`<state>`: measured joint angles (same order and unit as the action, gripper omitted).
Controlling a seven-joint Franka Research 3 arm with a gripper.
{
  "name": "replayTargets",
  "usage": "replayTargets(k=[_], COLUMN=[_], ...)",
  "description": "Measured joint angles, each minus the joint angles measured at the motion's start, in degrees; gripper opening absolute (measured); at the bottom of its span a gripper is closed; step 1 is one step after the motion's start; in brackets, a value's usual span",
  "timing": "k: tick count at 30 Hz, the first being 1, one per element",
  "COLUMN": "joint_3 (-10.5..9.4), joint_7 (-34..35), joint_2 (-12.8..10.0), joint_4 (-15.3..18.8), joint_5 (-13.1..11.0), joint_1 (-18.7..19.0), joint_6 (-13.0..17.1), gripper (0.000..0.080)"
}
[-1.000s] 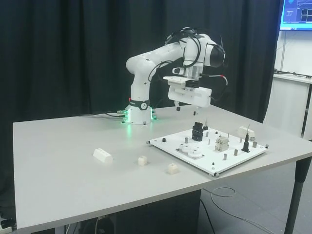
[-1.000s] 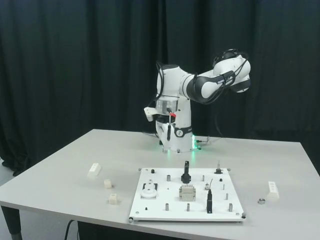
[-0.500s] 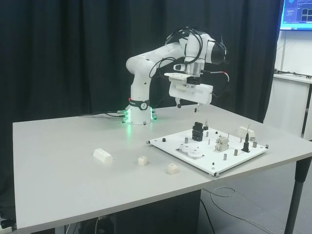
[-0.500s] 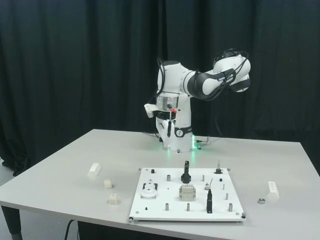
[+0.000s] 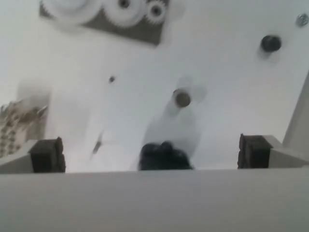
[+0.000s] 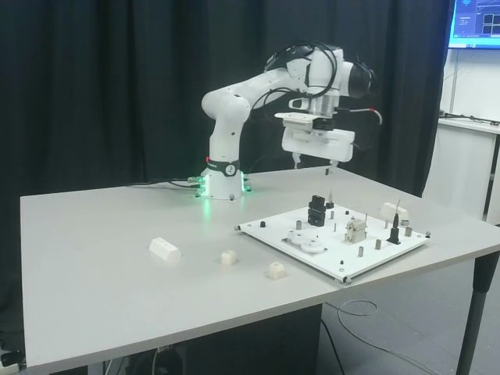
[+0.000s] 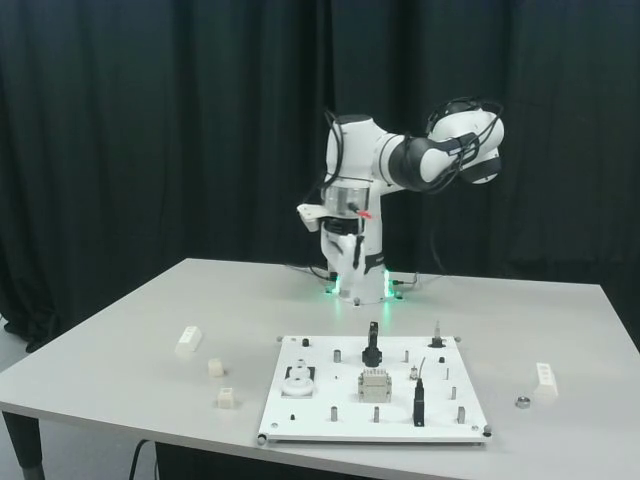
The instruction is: Pick bolt 4.
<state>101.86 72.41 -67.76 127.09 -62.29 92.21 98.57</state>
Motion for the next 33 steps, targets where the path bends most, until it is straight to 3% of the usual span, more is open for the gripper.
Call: replayTargets(k=[13, 33], joint_3=[-1.49, -9.67], joint_7=[8.1, 23.5], joint_2=[0.0, 0.0], joint_4=[-7.1, -19.6], joint_5=[-1.5, -1.5], joint_1=[2.8, 5.8], joint_6=[-3.4, -0.2], gripper=[0.08, 0.08])
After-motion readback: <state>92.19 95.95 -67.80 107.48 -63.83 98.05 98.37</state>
